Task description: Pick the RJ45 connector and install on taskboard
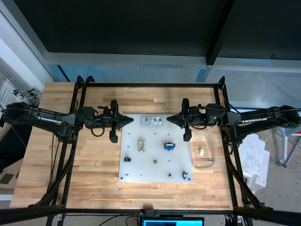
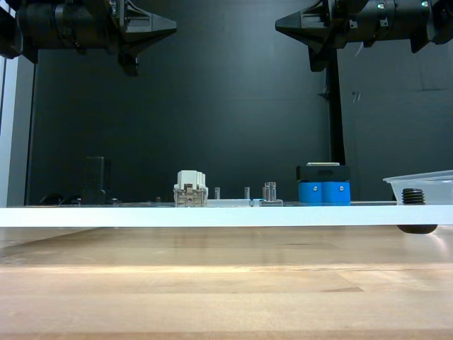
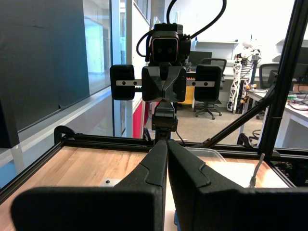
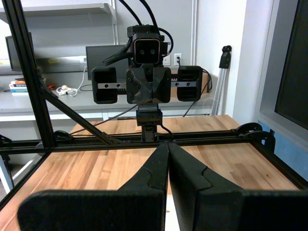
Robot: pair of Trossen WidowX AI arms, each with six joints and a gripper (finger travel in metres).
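Note:
Both arms hang high over the far edge of the white board (image 1: 136, 169), with their tips pointing at each other. My left gripper (image 1: 131, 120) (image 3: 167, 142) is shut with nothing in it. My right gripper (image 1: 168, 118) (image 4: 168, 143) is also shut and empty. The small blue jack (image 1: 186, 176) sits at the board's near right corner, and I cannot tell whether a grey piece covers its top. The clear tray (image 1: 207, 163) to the right of the board holds a pale shape (image 1: 201, 151). No cable shows running off it. I cannot tell where the connector is.
The board carries a beige part (image 1: 141, 145), a blue part (image 1: 169, 146), clear parts at its far edge (image 1: 152, 121) and small dark fittings. A black frame (image 1: 150, 84) rings the wooden table. A screen (image 1: 172, 221) sits at the near edge.

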